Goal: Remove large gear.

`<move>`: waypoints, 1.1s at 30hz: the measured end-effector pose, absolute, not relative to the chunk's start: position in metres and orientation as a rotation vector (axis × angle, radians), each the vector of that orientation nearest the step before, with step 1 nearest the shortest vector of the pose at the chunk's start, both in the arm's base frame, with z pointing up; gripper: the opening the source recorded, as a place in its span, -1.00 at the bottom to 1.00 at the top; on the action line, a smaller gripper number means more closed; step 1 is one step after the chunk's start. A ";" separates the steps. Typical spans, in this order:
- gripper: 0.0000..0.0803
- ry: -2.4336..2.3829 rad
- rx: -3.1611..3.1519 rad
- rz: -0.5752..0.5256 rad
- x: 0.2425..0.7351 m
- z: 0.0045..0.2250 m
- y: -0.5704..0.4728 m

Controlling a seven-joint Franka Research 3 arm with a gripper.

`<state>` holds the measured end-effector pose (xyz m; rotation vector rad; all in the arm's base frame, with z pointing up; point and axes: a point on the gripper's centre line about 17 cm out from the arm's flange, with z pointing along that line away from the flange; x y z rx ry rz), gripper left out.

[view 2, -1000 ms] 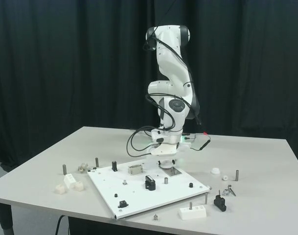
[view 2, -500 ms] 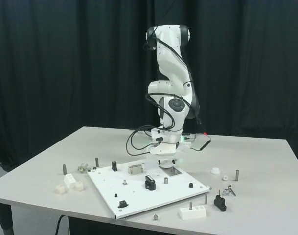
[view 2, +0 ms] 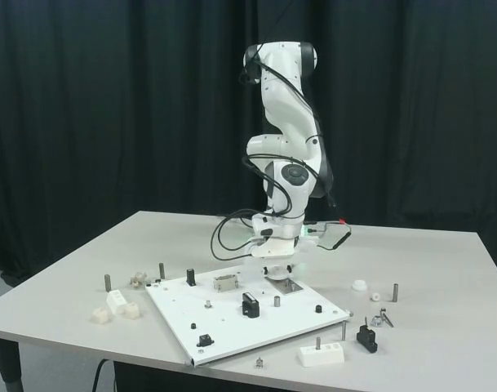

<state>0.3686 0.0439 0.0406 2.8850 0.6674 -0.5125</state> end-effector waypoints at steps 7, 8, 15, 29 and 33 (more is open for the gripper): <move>0.49 0.642 2.889 -0.517 0.368 0.045 0.044; 0.49 0.632 2.891 -0.518 0.368 0.046 0.044; 0.49 0.571 2.894 -0.526 0.368 0.060 0.043; 0.49 0.519 2.906 -0.498 0.373 0.087 0.045; 0.49 0.516 2.908 -0.498 0.373 0.087 0.046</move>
